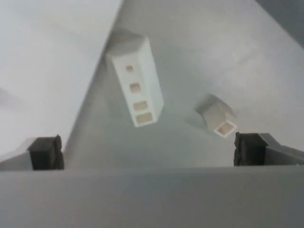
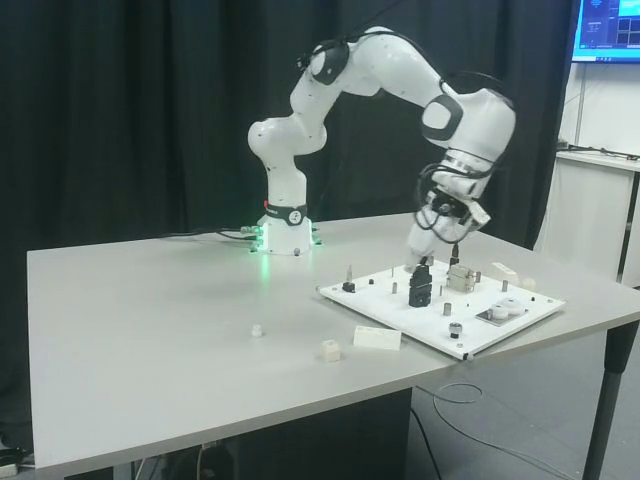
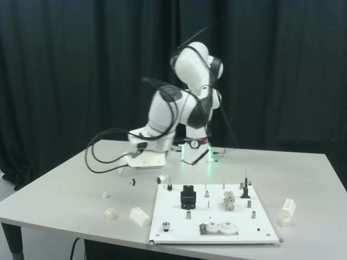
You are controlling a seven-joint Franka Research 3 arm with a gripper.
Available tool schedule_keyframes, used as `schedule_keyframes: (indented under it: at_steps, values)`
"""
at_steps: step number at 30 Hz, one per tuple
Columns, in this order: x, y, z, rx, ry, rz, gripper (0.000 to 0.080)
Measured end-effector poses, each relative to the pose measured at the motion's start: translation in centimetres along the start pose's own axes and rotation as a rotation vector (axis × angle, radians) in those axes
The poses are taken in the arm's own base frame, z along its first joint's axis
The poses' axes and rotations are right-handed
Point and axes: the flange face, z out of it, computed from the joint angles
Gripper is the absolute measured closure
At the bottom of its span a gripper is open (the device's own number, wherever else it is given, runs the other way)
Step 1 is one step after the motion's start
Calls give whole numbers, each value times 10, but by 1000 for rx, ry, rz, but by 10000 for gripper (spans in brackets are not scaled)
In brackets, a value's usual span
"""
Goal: Pick small gear.
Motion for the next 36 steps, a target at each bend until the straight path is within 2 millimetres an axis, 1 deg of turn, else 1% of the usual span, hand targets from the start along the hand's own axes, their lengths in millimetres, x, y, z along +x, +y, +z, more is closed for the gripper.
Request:
schedule_keyframes:
  at_steps: [9,14,22,29,36]
  values:
    - [0,57,27,73,-38,37,3]
    - [-5,81,44,87,-54,69,3]
    - [-17,112,71,96,-73,114,3]
    - [-32,148,103,111,-64,174,3]
    - [-51,186,134,182,-24,202,3]
